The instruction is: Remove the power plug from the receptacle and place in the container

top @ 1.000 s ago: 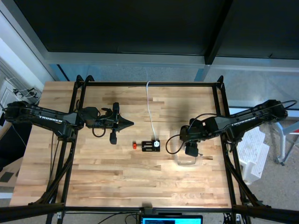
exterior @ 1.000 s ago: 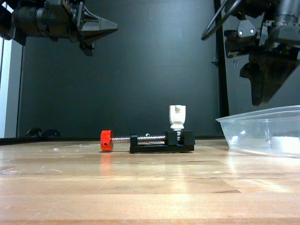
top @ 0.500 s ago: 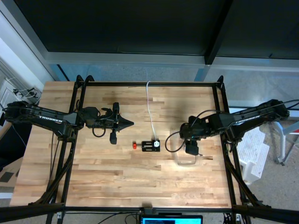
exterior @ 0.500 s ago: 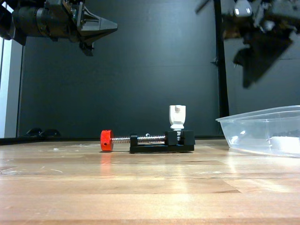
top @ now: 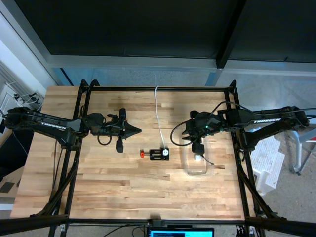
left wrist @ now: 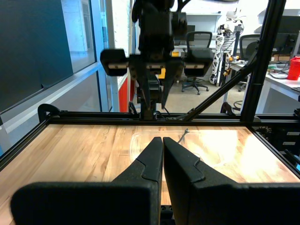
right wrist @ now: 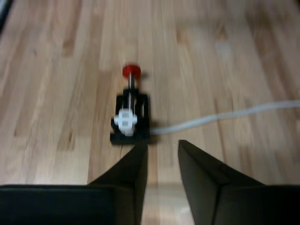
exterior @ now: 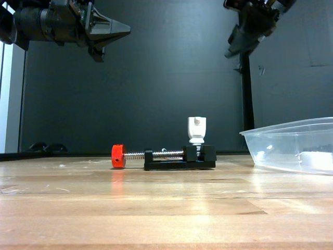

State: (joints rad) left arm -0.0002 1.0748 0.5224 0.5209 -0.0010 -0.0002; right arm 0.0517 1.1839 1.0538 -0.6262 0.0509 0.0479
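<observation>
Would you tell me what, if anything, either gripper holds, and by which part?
Nothing: the right gripper, high by the container, is open and empty; the left gripper, raised at left, is shut empty.

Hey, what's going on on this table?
The job is getting a small plug out of the white socket and into the clear tray. The socket, clamped in a little vise, has nothing in it. A thin black cord lies across the tray; the plug itself is hard to make out. The right gripper hangs open in the air, pointing at the socket. The left gripper is shut, parked high at the left.
</observation>
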